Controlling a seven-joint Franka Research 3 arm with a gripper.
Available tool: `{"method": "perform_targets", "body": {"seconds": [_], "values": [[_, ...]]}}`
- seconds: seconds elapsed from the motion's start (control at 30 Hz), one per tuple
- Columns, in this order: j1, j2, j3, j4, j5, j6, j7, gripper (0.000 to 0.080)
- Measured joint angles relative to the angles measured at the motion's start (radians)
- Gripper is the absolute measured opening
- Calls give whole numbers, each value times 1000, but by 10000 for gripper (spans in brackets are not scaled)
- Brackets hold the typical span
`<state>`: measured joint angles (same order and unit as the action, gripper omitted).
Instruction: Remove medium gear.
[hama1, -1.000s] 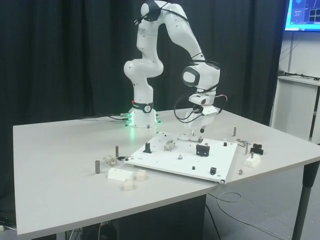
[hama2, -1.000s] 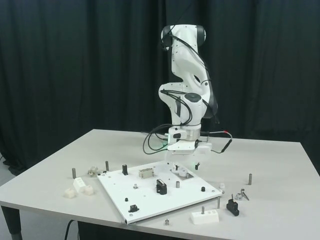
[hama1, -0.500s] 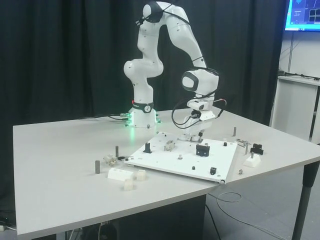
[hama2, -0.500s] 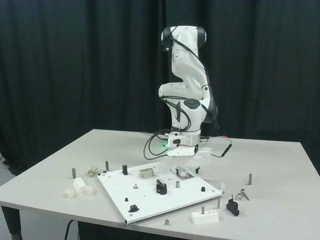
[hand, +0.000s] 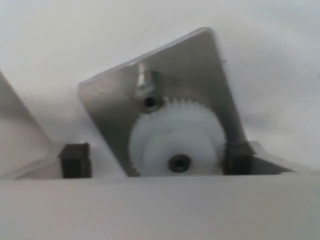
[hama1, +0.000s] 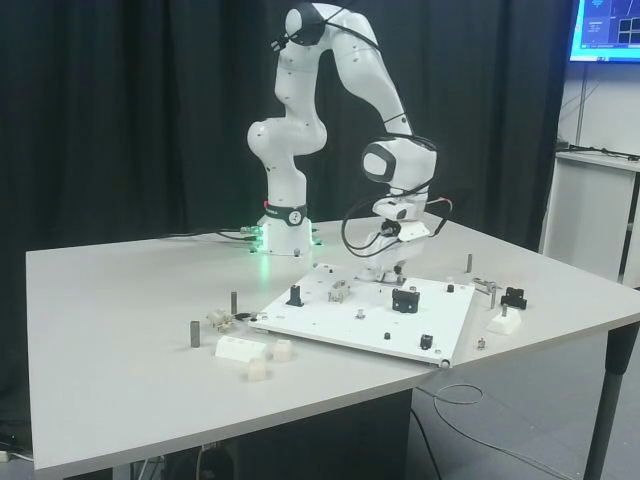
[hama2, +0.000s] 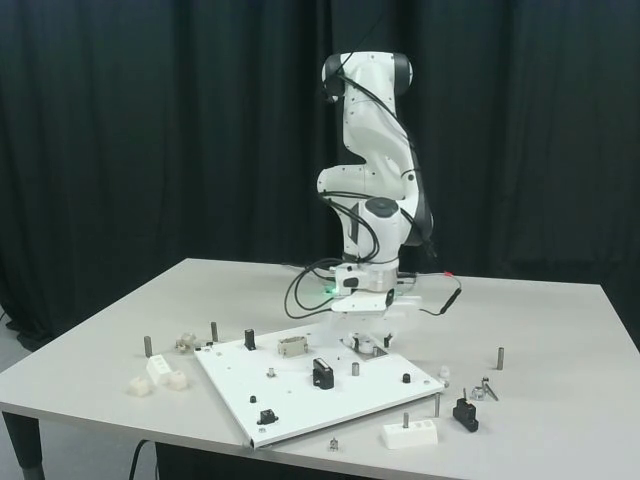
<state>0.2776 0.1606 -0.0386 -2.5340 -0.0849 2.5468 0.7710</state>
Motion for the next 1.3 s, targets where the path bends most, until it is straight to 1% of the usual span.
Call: {"method": "perform_targets", "body": {"seconds": [0.03, 0.07, 0.1, 0.3, 0.33, 0.97, 1.1, 1.3], "values": [[-2, -1, -2, 0, -2, 0, 0, 799], [-4, -1, -4, 1, -3, 0, 0, 689], [-7, -2, -5, 2, -4, 0, 0, 524], [-11, -3, -7, 3, -4, 0, -5, 524], [-11, -3, -7, 3, -4, 0, -5, 396], [-11, -7, -6, 3, 2, -5, -5, 400], [-11, -21, -6, 4, 2, -22, -4, 400], [-9, -55, -5, 5, 3, -60, 0, 399]]}}
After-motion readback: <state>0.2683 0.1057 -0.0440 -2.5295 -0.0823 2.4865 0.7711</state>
